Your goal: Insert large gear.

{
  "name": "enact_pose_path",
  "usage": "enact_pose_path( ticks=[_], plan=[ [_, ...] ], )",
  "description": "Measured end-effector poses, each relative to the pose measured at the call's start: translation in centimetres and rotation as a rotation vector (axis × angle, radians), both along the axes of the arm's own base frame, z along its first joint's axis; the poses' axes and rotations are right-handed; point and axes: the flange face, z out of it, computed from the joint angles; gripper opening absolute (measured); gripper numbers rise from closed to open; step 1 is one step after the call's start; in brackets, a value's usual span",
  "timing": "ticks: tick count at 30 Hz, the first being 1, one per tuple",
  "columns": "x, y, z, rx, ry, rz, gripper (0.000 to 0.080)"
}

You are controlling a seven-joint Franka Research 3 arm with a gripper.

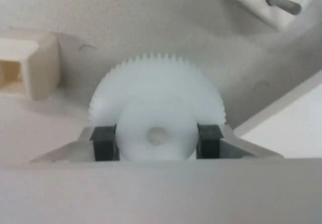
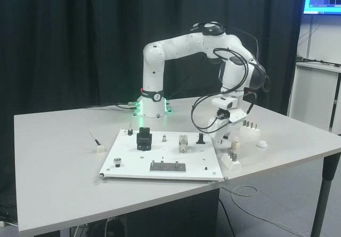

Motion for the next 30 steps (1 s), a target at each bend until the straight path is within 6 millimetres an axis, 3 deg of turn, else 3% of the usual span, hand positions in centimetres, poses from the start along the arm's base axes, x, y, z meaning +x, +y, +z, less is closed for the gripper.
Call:
enact_pose_path(
  ticks=[30],
  plan=[
    [0.0, 0.8, 1.2, -0.005, -0.004, -0.013, 0.0334]
  ],
)
